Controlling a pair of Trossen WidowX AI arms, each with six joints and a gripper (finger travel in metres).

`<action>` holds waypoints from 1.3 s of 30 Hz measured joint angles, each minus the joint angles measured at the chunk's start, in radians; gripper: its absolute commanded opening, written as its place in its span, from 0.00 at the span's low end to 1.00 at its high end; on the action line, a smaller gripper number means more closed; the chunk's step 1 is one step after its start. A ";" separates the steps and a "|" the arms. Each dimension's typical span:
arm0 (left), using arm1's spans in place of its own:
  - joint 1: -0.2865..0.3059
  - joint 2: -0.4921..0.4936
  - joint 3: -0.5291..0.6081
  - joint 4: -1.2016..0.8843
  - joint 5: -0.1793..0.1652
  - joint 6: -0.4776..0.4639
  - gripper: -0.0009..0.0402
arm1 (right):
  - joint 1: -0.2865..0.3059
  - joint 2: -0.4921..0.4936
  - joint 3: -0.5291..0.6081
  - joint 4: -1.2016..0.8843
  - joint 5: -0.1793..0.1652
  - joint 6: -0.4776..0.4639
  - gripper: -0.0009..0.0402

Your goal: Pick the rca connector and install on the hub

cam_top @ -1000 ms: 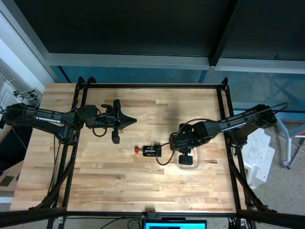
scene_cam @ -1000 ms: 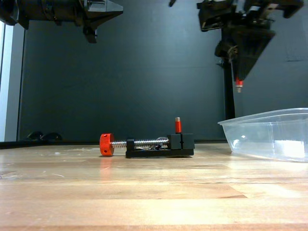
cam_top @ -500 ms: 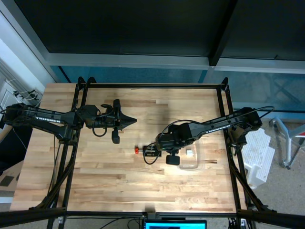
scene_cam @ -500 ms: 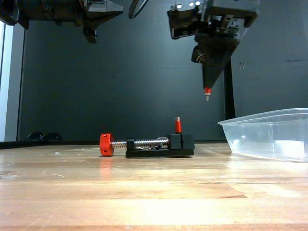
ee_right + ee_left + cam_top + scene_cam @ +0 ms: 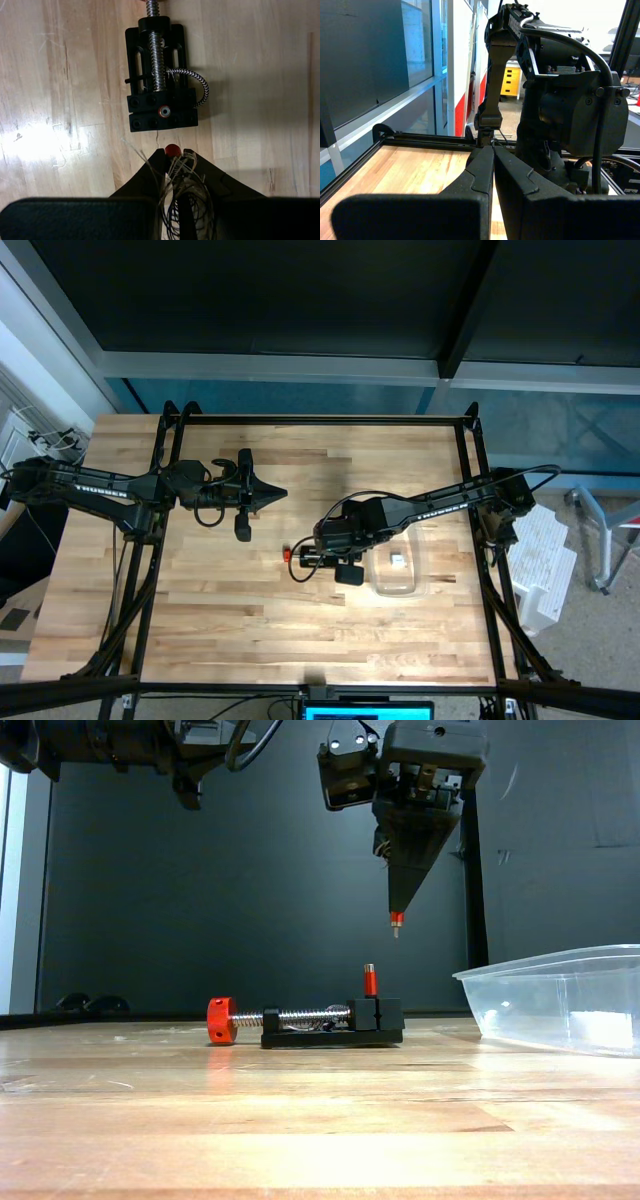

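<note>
High view: the right gripper (image 5: 335, 552) hangs over the hub (image 5: 308, 558), just beside the tray (image 5: 410, 580). The left gripper (image 5: 272, 493) is parked well apart, toward the table's far left. From here the arm hides the plug, so alignment cannot be judged.

Low view: the connector (image 5: 396, 923) is pinched at the very tip of the right fingers, pin down. It sits above the hub's red socket (image 5: 369, 979) and a little to its tray side. A straight descent would likely miss the socket and strike the block, tilting the plug in so slight a grip or nudging the loose hub.

Left wrist view: the left fingers (image 5: 485, 170) are pressed together on nothing, high above the table.

Right wrist view: only the connector's red end peeks out between the closed fingertips (image 5: 156, 159), with stray wires around it. It is short of the socket, though roughly in line with it. The wires could snag on the way down.
</note>
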 measured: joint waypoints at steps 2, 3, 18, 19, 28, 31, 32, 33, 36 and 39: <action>0.000 0.000 0.000 0.001 0.000 0.000 0.02 | -0.002 0.006 0.004 0.002 0.000 0.000 0.03; 0.000 0.000 0.000 0.000 0.000 0.000 0.02 | -0.003 0.009 0.006 0.003 0.000 0.000 0.03; 0.000 0.000 0.000 -0.023 0.000 0.000 0.02 | -0.011 0.062 0.048 0.018 -0.001 -0.018 0.03; 0.000 0.000 0.000 -0.023 0.000 0.000 0.02 | -0.012 0.062 0.048 0.019 -0.001 -0.018 0.03; 0.000 0.000 0.000 -0.022 0.000 0.000 0.02 | -0.013 0.081 0.047 0.032 -0.001 -0.018 0.03; 0.000 0.000 0.000 -0.022 0.000 0.000 0.02 | -0.013 0.091 0.046 0.035 -0.002 -0.018 0.03; 0.000 0.000 0.000 -0.022 0.000 0.000 0.02 | -0.013 0.091 0.046 0.037 -0.003 -0.018 0.03; 0.000 0.000 0.000 -0.022 0.000 0.000 0.02 | -0.013 0.092 0.046 0.039 -0.003 -0.018 0.03; 0.000 0.000 0.000 -0.021 0.000 0.000 0.02 | -0.013 0.092 0.046 0.040 -0.002 -0.018 0.03; 0.000 0.000 0.000 -0.021 0.000 0.000 0.02 | -0.013 0.092 0.046 0.041 -0.002 -0.018 0.03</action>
